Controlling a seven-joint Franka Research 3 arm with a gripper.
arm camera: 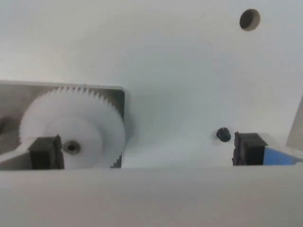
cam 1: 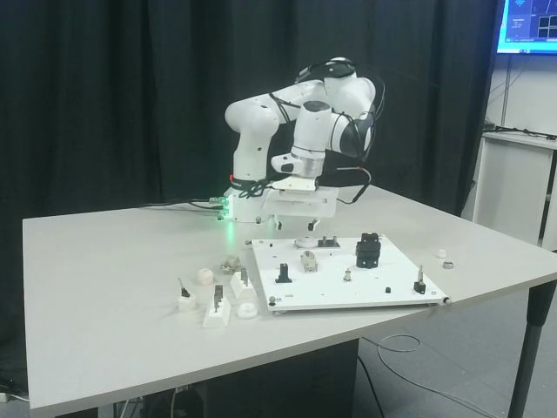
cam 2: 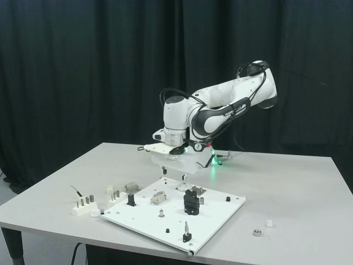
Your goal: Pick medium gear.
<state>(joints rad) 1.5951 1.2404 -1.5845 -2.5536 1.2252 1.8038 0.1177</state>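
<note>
The hand (arm camera: 147,151) hangs low over the far edge of the white board (cam 1: 348,274), fingers spread wide and holding nothing. In the wrist view one black pad (arm camera: 46,152) sits over the face of a white gear (arm camera: 73,127), the other pad (arm camera: 248,149) stands well apart over bare board. So the gear is not centred between the fingers; it lies off to one side, under the one pad, with its bore just beside that fingertip. I take this to be the medium gear, though nothing here confirms its rank. It lies flat, toothed rim outward, axis upright, resting on a grey plate (arm camera: 14,101) at the board's far edge.

The coming move, as I judge it, calls for a sideways shift toward the gear so both fingers straddle its rim, then a short drop. A small black stud (arm camera: 223,134) sits near the free pad, and a round hole (arm camera: 249,20) lies farther off; neither blocks that shift. From the room views, the black block (cam 1: 367,251) and small posts stand nearer the front of the board, away from the hand. The worktop (cam 1: 104,270) beyond the board is open.
</note>
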